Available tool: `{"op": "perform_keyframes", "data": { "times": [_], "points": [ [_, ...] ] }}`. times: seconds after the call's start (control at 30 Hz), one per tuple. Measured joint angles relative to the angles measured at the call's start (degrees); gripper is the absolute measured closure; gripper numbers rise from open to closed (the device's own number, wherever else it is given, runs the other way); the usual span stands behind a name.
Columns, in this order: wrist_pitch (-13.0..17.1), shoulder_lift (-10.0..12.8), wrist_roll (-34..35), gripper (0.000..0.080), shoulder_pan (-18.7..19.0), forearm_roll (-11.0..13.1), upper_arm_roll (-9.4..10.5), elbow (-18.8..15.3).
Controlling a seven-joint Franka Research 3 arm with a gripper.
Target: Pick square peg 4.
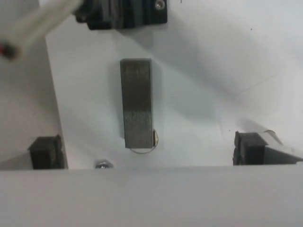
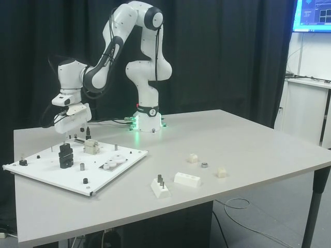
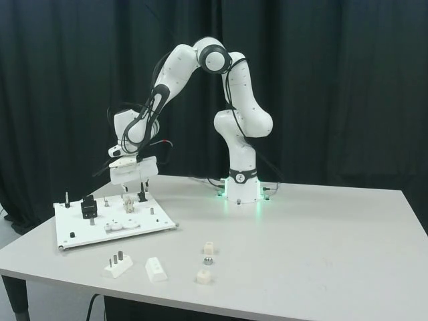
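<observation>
Looks like the approach step: gripper [image 1: 147, 153] spread wide, hovering over the square peg [image 1: 137, 101] standing on the white board [image 2: 124, 160]. Next it should drop straight down and squeeze.

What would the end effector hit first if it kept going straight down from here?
Probably the grey square peg standing on the white board: it sits midway between the two fingertips. Depth is unclear, so the remaining gap cannot be judged.
</observation>
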Motion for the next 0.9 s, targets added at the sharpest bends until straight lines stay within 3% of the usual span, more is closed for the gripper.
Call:
{"op": "perform_keyframes", "data": {
  "times": [0.9],
  "points": [
    [-0.94,-0.54,0.58,0.0003,1.25,0.02,-0.09,0.27]
  ]
}}
